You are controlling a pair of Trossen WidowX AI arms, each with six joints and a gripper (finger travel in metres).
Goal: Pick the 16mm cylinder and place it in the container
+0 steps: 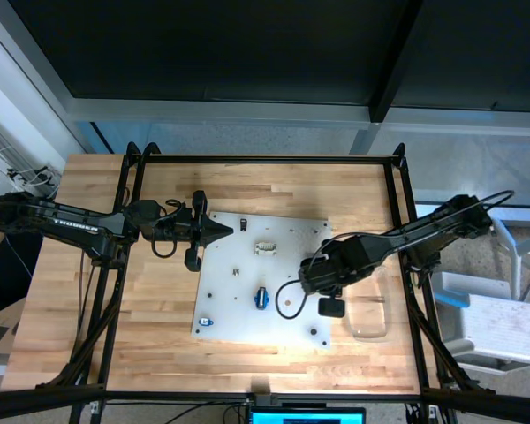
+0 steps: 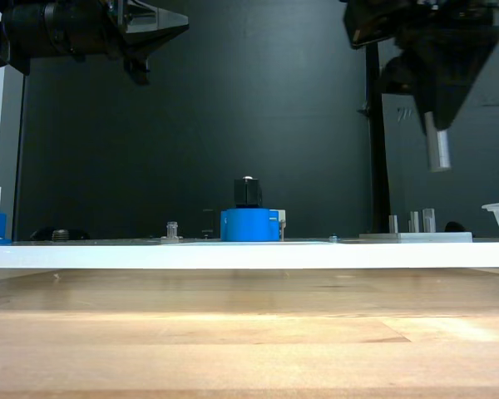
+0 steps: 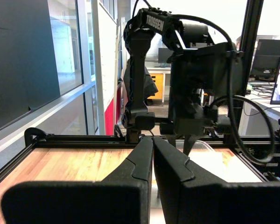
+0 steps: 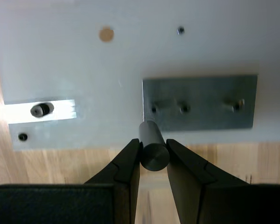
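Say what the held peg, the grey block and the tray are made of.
16mm cylinder, held in the right gripper above the board: likely metal, dull grey sheen. Grey block: probably metal, matte. Container: clear plastic, see-through. Left gripper hovers shut at board's left edge.

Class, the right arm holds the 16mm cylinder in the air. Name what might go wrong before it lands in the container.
1. The right gripper pinches the 16mm cylinder only at its fingertips, so it may slip or tilt.
2. It hangs above the grey block, not the container; releasing now would likely miss.
The left gripper, shut, sits over the board's left edge, away from this.
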